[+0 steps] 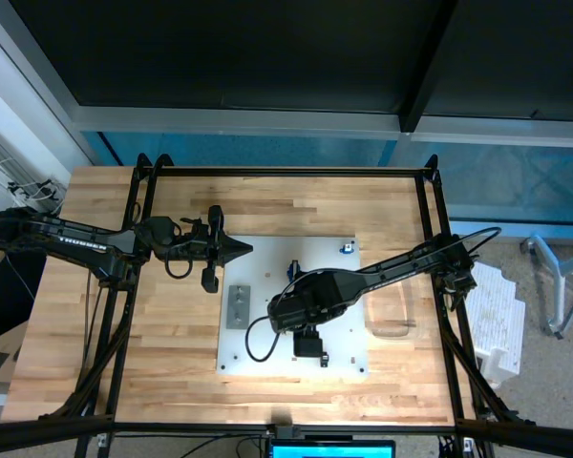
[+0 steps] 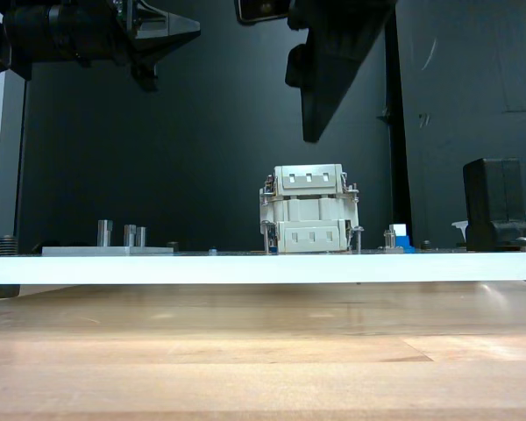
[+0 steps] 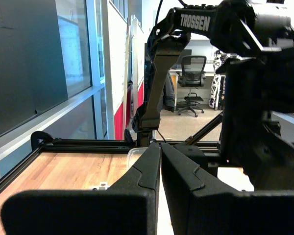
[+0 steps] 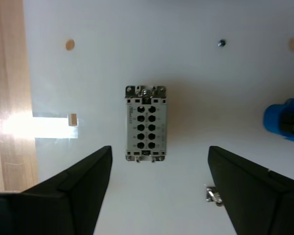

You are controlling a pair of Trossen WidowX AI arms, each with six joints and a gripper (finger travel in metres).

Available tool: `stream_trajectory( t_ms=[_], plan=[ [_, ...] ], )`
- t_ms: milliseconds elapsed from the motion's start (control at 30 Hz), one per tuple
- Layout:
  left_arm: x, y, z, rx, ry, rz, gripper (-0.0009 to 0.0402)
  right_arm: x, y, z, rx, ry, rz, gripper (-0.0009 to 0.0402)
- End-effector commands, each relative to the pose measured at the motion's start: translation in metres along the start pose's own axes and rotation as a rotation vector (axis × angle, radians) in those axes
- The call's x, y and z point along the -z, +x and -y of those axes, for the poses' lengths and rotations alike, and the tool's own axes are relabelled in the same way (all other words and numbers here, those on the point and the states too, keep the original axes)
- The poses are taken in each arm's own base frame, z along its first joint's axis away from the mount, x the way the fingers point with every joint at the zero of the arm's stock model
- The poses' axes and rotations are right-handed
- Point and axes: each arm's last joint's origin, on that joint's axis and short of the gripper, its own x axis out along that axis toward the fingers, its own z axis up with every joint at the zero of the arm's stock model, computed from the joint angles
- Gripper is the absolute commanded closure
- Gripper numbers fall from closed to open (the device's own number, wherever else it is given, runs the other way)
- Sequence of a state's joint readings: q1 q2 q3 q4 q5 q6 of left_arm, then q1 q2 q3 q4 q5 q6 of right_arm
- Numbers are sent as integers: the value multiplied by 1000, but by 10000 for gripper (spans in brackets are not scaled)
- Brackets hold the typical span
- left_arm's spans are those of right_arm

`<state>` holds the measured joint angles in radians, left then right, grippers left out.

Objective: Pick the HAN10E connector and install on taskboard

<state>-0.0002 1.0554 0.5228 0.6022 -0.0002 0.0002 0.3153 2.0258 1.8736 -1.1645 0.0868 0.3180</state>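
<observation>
The HAN10E connector (image 2: 309, 210), beige-grey with silvery ends, stands on the white taskboard (image 2: 245, 267), stacked on a matching lower half. From above in the right wrist view the connector (image 4: 145, 123) shows two rows of pin holes. My right gripper (image 4: 159, 149) hangs open above it, one finger to each side, touching nothing. In the high view the right gripper (image 1: 294, 277) is over the middle of the taskboard (image 1: 267, 358), hiding the connector. My left gripper (image 1: 246, 249) is shut and empty, held high over the board's far left edge.
A grey metal block (image 1: 239, 307) sits at the board's left. A small blue part (image 1: 348, 248) lies at the far right corner and a black part (image 2: 498, 203) near the front. A clear plastic tray (image 1: 392, 315) lies right of the board. Black frame rails border the table.
</observation>
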Motion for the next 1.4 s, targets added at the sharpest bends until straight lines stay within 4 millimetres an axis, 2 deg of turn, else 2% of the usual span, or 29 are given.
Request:
stream_trajectory(
  t_ms=[33,267,600,700,933,1167,1400],
  plan=[
    [0,0,0,0,0,0,392,2,-9,5,-3,-8,22,158],
    [0,0,0,0,0,0,392,15,-26,30,-3,20,71,237],
    [0,0,0,0,0,0,392,46,-54,73,-1,18,220,398],
    [0,0,0,0,0,0,392,58,-62,89,7,45,276,386],
    [0,0,0,0,0,0,392,87,-82,120,26,83,457,394],
    [0,0,0,0,0,0,392,112,-99,132,9,88,711,393],
    [0,0,0,0,0,0,392,130,-103,140,-24,88,900,393]
  ],
)
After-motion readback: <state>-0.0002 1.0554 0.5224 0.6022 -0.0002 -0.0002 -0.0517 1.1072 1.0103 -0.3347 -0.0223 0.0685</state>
